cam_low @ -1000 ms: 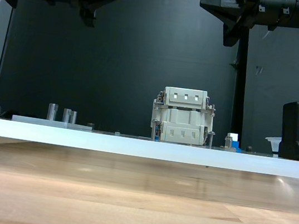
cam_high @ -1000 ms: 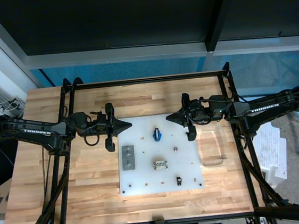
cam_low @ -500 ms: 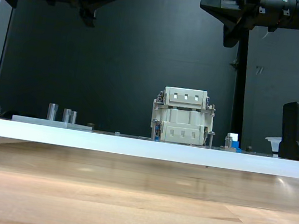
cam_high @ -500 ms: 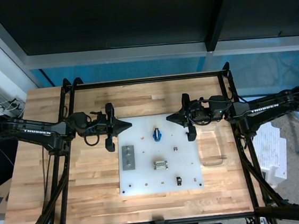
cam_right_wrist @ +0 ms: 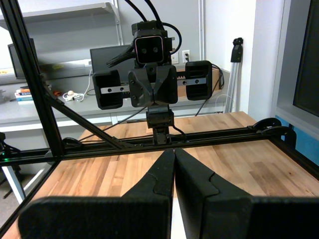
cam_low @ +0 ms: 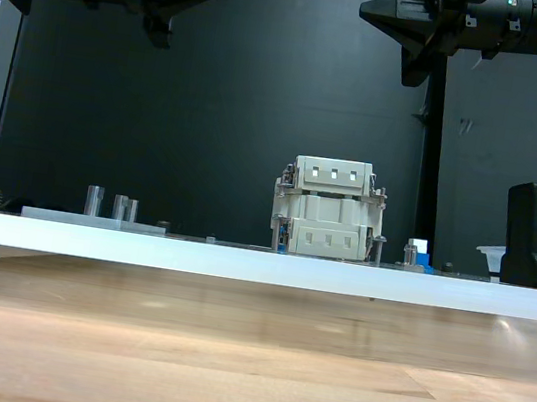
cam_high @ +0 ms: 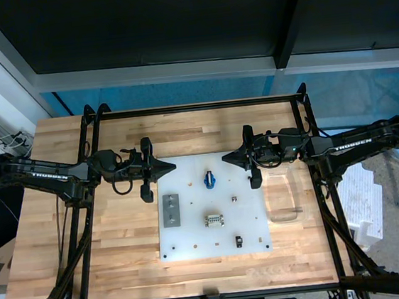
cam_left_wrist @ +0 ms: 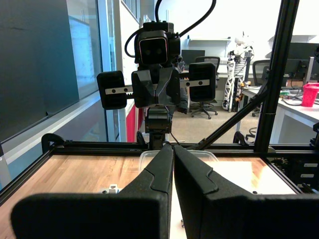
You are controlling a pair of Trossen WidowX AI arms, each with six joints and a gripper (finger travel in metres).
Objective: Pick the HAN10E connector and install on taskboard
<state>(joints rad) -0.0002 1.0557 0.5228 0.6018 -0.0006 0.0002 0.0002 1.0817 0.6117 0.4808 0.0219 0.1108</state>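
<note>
Counting one bench (cam_high: pixel 127 271), one taskboard (cam_high: pixel 195 246), one HAN10E connector (cam_high: pixel 214 221), one grey block (cam_high: pixel 172 210), one blue fitting (cam_high: pixel 210 180), one clear tray (cam_high: pixel 284 217). Counting two grippers, jaws meeting: left gripper (cam_high: pixel 171 167) just left of centre, right gripper (cam_high: pixel 225 157) just right of centre.

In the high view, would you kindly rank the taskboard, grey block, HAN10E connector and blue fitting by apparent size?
1. taskboard
2. grey block
3. HAN10E connector and blue fitting: too alike to rank.
Left end effector and right end effector hang shut, high above the table, tips facing each other.
</note>
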